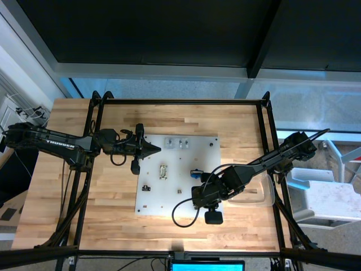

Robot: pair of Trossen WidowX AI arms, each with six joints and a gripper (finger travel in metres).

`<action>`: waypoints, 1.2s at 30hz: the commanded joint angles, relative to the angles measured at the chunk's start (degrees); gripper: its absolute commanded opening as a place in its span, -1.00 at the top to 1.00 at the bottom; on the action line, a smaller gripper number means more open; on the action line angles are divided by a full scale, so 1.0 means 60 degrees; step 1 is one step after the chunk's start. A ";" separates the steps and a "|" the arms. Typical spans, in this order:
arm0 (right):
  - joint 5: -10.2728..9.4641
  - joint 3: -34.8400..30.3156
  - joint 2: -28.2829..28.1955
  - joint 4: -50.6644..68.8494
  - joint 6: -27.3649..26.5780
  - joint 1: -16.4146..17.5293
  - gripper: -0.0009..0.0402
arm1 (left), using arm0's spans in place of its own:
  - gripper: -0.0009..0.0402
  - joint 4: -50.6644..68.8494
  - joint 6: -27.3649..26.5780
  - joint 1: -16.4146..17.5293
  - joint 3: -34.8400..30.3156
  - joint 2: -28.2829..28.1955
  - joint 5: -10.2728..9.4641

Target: Pick the M12 fastener and fasten on the M12 threads

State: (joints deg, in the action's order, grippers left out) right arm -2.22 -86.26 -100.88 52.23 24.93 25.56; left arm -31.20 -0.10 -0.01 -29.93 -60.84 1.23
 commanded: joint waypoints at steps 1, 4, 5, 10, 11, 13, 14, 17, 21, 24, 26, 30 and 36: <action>0.0146 -0.0004 -0.0007 0.0000 -0.0022 -0.0007 0.96 | 0.96 0.0000 0.0000 0.0004 -0.0004 -0.0004 0.0004; 0.0266 -0.0004 -0.0007 0.0000 -0.0033 -0.0007 0.96 | 0.96 0.0000 0.0000 0.0004 -0.0004 -0.0004 0.0004; 0.0277 -0.0004 -0.0007 0.0000 -0.0047 -0.0011 0.96 | 0.96 0.0000 0.0000 0.0004 -0.0004 -0.0004 0.0004; 0.0273 -0.0004 -0.0007 -0.0004 -0.0058 -0.0007 0.96 | 0.96 0.0000 0.0000 0.0000 -0.0004 -0.0004 0.0004; 0.0273 -0.0004 -0.0007 -0.0007 -0.0058 -0.0007 0.96 | 0.96 0.0000 0.0000 0.0004 -0.0004 -0.0004 0.0004; 0.0270 -0.0004 -0.0007 -0.0011 -0.0055 -0.0011 0.96 | 0.96 0.0000 0.0000 0.0000 -0.0004 -0.0004 0.0004; 0.0270 -0.0004 -0.0007 -0.0007 -0.0055 -0.0011 0.96 | 0.96 0.0000 0.0000 0.0000 -0.0004 -0.0004 0.0004; 0.0270 -0.0004 -0.0007 -0.0040 -0.0055 -0.0011 0.96 | 0.96 0.0000 0.0000 0.0000 -0.0004 -0.0004 0.0004; 0.0270 -0.0004 -0.0007 -0.0051 -0.0055 -0.0011 0.96 | 0.96 0.0000 0.0000 0.0000 -0.0004 -0.0004 0.0004; 0.0270 -0.0004 -0.0007 -0.0069 -0.0055 -0.0011 0.96 | 0.96 0.0000 0.0000 0.0000 -0.0004 -0.0004 0.0004; 0.0270 -0.0004 -0.0007 -0.0080 -0.0055 -0.0007 0.96 | 0.96 0.0000 0.0000 0.0004 -0.0004 -0.0004 0.0004; 0.0273 -0.0004 -0.0007 -0.0087 -0.0055 -0.0011 0.96 | 0.96 0.0000 0.0000 0.0004 -0.0004 -0.0004 0.0004; 0.0273 -0.0004 -0.0007 -0.0120 -0.0055 -0.0011 0.96 | 0.96 0.0000 0.0000 0.0004 -0.0004 -0.0004 0.0004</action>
State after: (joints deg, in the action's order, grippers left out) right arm -0.60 -86.26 -100.88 51.57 24.56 25.50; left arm -31.20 -0.10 -0.01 -29.95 -60.84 1.23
